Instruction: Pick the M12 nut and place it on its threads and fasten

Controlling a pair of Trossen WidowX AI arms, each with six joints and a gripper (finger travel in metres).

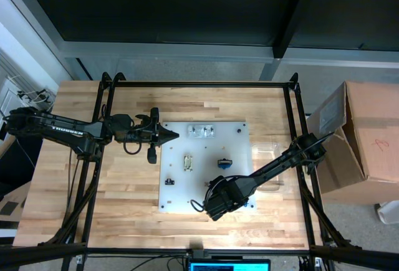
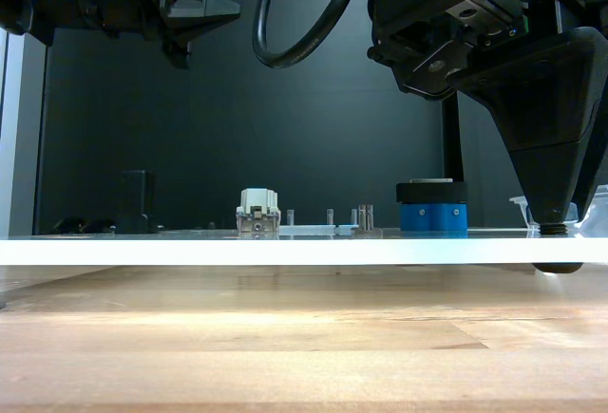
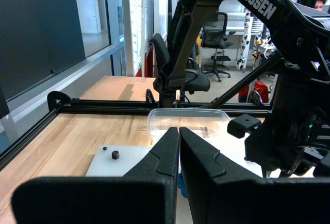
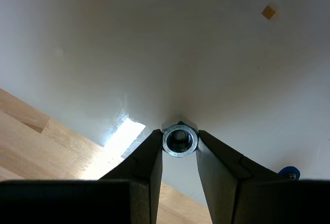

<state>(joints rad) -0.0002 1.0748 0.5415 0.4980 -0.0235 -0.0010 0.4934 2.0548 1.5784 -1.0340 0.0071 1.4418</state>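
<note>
Right gripper (image 4: pixel 179 134) pinching nut (image 4: pixel 180 141), board's (image 1: pixel 187 197) near edge — left gripper (image 3: pixel 179 132) closed, aloft

High view: r. arm (image 1: pixel 274 165) prob. hides nut (image 4: pixel 180 140).

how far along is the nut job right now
Done: the nut is picked, clamped in the right gripper. In hand: that gripper stands tip-down right over the ribbed stud at the near right edge of the white board; whether the nut has caught the threads cannot be told. To do: fastening, since ribs show below. The left gripper, shut, hovers above the board's left edge.
</note>
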